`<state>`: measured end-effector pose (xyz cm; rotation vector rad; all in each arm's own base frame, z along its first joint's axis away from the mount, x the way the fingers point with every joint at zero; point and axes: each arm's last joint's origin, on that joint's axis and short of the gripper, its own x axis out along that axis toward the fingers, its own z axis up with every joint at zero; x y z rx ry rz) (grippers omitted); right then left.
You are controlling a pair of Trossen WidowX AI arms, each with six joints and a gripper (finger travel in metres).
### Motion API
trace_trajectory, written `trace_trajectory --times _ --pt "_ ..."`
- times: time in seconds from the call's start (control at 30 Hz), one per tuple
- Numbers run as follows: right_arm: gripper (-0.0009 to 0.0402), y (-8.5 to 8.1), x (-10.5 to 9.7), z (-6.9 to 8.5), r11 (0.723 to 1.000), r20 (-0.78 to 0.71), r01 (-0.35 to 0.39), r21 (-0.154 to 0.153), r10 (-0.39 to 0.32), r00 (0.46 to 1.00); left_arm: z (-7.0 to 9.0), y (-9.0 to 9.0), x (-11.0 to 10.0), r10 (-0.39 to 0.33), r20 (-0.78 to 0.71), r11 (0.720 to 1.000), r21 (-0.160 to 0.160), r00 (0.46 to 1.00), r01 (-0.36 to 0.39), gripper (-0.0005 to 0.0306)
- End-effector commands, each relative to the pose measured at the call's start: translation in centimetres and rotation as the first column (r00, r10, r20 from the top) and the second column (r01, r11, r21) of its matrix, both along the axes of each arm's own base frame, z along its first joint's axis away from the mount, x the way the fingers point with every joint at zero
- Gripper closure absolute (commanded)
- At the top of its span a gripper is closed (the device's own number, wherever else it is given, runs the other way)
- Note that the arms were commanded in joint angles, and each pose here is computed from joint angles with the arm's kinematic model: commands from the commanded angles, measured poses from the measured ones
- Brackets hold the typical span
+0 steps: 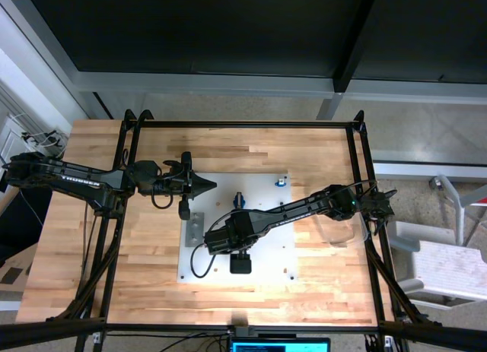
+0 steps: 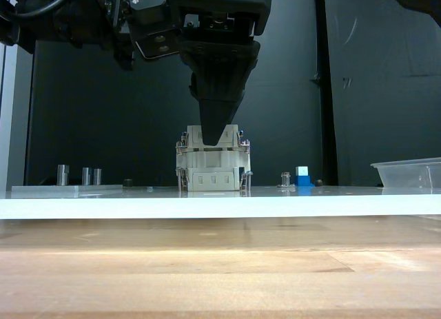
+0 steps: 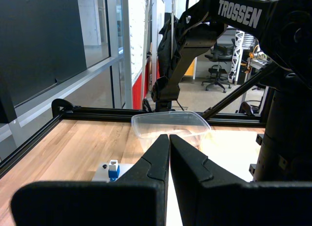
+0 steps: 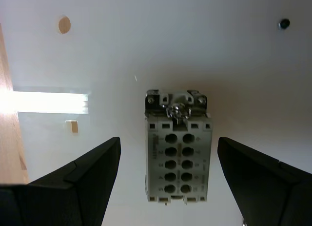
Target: Remove the HAN10-E connector and place it in the container
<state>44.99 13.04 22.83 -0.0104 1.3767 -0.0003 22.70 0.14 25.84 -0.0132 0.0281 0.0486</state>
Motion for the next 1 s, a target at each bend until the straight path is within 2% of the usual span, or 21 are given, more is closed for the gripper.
trace_trajectory --times 0.03,0.23,0.63,1.0 --pt "0.0114 -0.01 -0.02 0.05 1.000 0.001 -0.003 0.000 0.003 1.000 0.01 0.01 0.00 0.000 0.000 1.000 0.000 1.000 0.000 0.0300" --pt "0.0124 -0.02 -0.01 0.05 1.000 0.001 -0.010 -0.002 0.010 1.000 0.02 0.01 0.00 0.000 0.001 1.000 0.000 1.000 0.000 0.0300" --pt "0.0227 -0.05 -0.01 -0.06 1.000 0.000 -0.019 -0.008 0.019 1.000 0.02 0.01 0.00 0.000 0.001 1.000 0.000 1.000 0.000 0.0300" --pt "0.0304 -0.05 -0.02 -0.07 1.000 -0.001 -0.020 -0.007 0.020 1.000 0.02 0.00 0.00 0.000 0.001 1.000 0.000 1.000 0.000 0.0300"
